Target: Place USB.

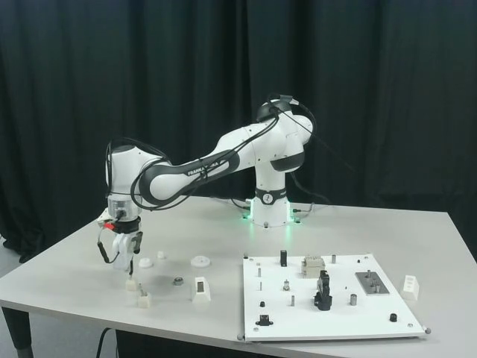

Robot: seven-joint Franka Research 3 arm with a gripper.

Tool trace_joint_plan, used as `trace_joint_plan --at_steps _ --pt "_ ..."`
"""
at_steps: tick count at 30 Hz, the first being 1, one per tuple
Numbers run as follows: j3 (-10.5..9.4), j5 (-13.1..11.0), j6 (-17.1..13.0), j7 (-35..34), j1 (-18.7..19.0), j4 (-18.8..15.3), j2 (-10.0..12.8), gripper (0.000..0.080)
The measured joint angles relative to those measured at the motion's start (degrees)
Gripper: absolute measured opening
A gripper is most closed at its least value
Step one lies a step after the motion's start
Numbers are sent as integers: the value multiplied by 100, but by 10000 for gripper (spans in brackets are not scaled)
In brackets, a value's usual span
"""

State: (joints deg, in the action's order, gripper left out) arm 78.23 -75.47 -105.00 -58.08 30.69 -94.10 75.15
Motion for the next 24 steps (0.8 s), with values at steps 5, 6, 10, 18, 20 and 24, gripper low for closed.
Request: trace_joint_plan --at_steps 5,6,10,18,20,24 --pt "-32 -5 -64 -5 -7 0 0 141" --pt "-40 -5 -80 -5 -9 0 0 141" --pt "-74 -5 -140 -5 -17 0 1 141" --pt "-94 -5 -156 -5 -31 -5 4 141" --pt "-98 -5 -160 -5 -34 -6 5 141" --pt "-115 -5 -171 -5 -41 -7 5 141"
